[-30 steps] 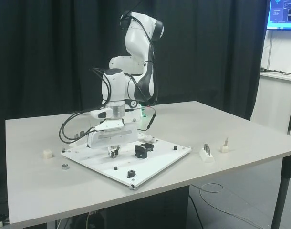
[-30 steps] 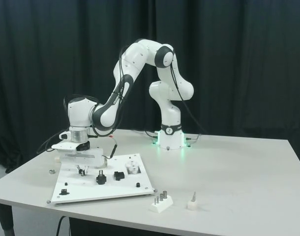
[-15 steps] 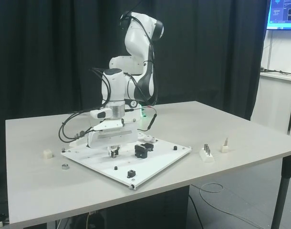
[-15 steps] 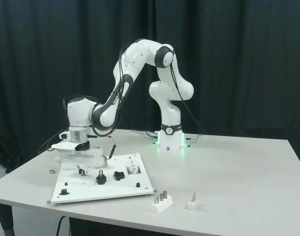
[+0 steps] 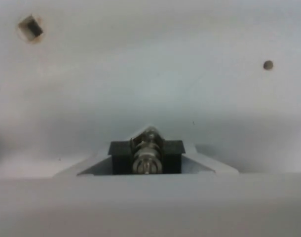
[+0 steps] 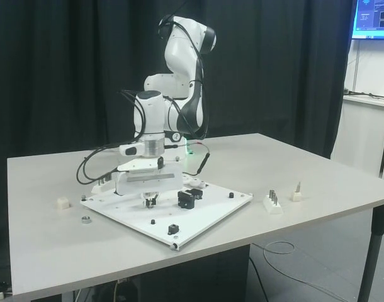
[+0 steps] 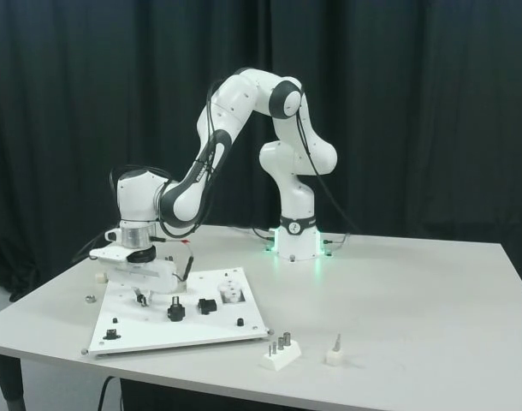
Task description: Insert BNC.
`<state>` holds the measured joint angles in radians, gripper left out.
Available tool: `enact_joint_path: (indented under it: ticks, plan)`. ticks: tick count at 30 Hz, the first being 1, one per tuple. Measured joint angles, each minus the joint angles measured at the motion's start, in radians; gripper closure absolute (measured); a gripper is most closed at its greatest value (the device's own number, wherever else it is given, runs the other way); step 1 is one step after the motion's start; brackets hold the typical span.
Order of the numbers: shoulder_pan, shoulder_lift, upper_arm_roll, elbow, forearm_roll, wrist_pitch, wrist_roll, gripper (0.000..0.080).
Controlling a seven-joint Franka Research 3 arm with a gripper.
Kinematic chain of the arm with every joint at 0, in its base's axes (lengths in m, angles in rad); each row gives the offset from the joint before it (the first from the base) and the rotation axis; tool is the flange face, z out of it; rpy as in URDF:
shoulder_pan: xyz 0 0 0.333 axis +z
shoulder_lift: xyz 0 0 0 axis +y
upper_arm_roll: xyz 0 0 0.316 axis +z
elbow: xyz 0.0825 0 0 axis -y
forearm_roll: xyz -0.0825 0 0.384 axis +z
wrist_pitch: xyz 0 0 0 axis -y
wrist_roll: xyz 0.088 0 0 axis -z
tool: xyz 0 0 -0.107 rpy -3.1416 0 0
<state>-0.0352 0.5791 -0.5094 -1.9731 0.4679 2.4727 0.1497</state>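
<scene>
In the wrist view a small metal BNC connector shows end-on between two black fingertips, just over the white board. A square hole in the board lies off to one side of it. In the room views my gripper hangs low over the white board, shut on the BNC connector, near the board's left half. Whether the connector touches the board is hidden.
On the board are black fixtures and a white socket block. A white cube and a nut lie on the grey table beside it. A white peg holder stands to the right.
The hand has turned about its wrist and risen slightly over the same spot on the board. The cable beside it has swung with it.
</scene>
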Motion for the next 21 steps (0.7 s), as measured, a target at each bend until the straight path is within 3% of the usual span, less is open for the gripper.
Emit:
enact_joint_path:
  ticks: [21]
  plan:
    - [0.0,0.0,0.0,0.0,0.0,0.0,0.335,0.0681]
